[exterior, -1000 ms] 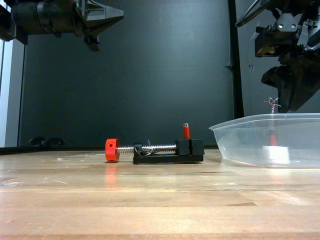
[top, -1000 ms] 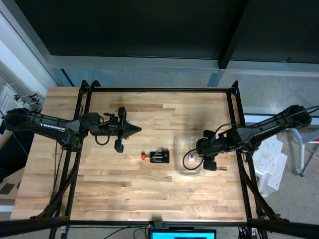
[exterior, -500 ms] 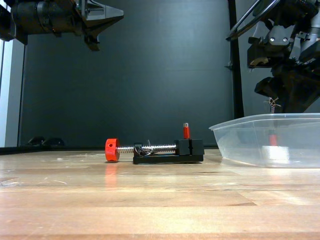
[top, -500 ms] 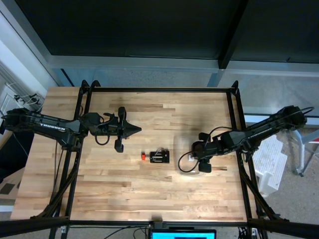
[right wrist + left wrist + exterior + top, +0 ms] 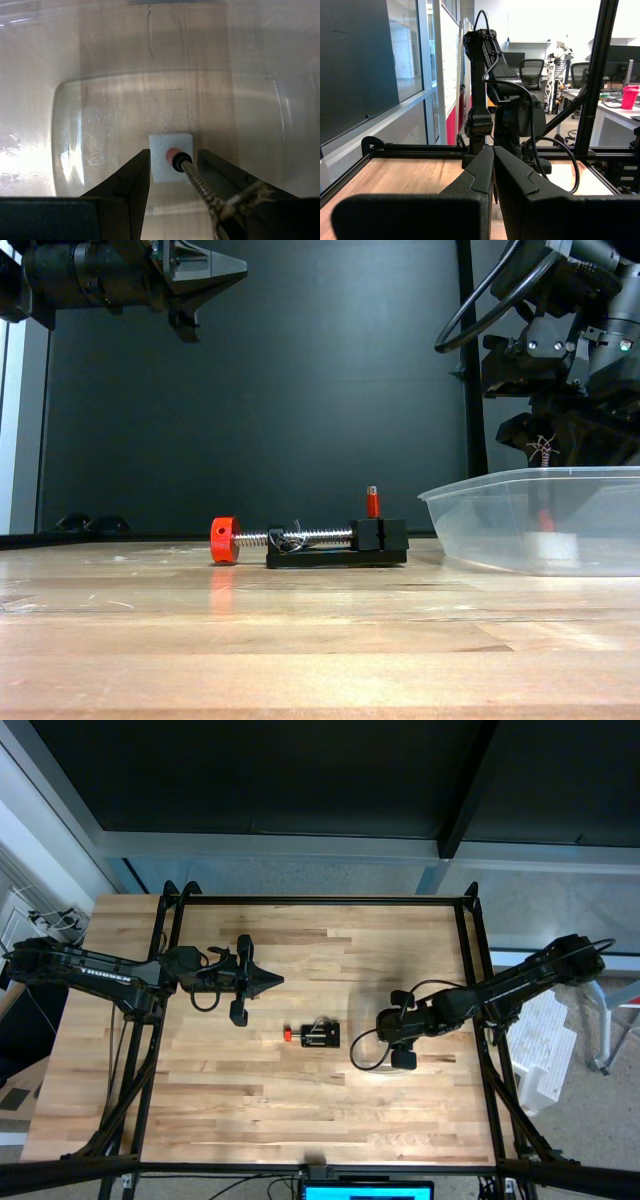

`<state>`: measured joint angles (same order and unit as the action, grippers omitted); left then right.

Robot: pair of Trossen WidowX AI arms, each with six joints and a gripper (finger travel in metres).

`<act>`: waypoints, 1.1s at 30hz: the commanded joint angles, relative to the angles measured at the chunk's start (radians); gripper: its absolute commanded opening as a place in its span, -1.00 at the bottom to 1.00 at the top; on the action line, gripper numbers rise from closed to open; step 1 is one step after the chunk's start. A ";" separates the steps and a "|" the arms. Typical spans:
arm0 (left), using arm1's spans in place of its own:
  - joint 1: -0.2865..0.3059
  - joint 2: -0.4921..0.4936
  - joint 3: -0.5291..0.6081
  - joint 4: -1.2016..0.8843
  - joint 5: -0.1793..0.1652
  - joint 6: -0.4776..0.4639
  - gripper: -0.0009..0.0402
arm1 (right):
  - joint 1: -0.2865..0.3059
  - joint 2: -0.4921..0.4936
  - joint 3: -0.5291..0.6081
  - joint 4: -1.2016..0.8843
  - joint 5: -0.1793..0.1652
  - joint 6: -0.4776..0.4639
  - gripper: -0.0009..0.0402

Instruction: Pick the RCA connector and install on taskboard

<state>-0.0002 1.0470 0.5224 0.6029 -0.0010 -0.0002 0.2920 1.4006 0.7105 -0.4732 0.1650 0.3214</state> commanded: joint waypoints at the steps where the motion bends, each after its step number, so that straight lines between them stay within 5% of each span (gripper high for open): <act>1: 0.000 0.000 0.000 0.000 0.000 0.000 -0.96 | 0.000 0.003 0.001 0.002 0.000 -0.001 -0.33; 33: 0.000 0.000 0.000 0.000 0.000 0.000 -0.96 | 0.000 0.003 -0.006 0.012 0.000 -0.003 -0.86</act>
<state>-0.0002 1.0470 0.5228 0.6025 -0.0010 -0.0002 0.2916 1.4033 0.7048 -0.4625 0.1654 0.3195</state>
